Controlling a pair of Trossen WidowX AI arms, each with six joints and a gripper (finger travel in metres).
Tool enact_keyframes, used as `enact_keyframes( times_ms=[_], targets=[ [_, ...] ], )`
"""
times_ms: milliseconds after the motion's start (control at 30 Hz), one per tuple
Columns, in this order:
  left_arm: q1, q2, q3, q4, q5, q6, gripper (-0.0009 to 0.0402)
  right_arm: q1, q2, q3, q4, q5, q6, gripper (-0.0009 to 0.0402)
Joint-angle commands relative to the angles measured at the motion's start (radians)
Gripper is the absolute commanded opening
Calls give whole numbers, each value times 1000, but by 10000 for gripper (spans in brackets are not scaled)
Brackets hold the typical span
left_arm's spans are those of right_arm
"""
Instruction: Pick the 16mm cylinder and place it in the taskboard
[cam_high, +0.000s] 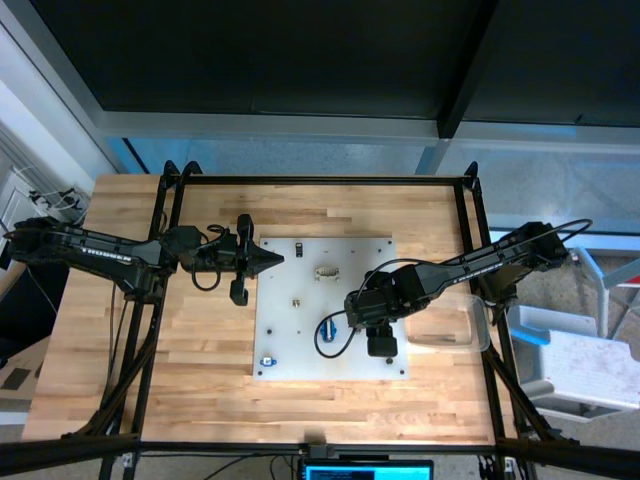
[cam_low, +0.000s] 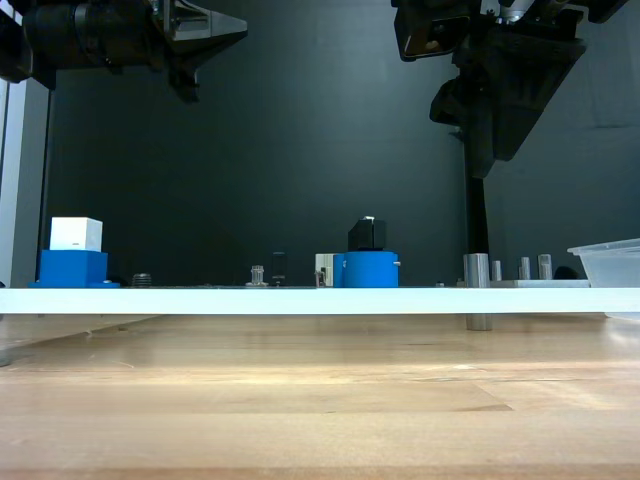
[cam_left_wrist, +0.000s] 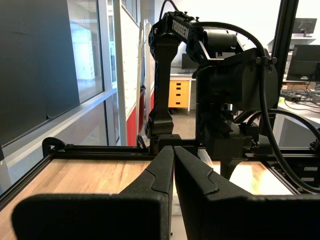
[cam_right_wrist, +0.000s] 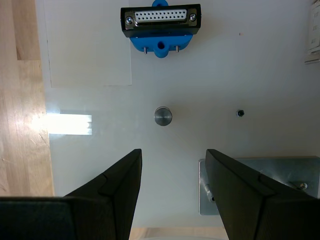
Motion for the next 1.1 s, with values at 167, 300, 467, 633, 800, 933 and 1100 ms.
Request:
enact_keyframes(
  times_ms=[167,300,467,633,800,933,1100],
  targets=[
    [0,0,0,0,0,0,0,0,1,0,0,0,0,177],
    [0,0,0,0,0,0,0,0,1,0,1,0,0,177],
    [0,0,0,0,0,0,0,0,1,0,4,0,0,177],
    [0,0,0,0,0,0,0,0,1,0,15,0,0,177],
    [0,0,0,0,0,0,0,0,1,0,20,0,0,177],
    [0,0,0,0,0,0,0,0,1,0,22,0,0,177],
    [0,0,0,0,0,0,0,0,1,0,23,0,0,177]
  ],
)
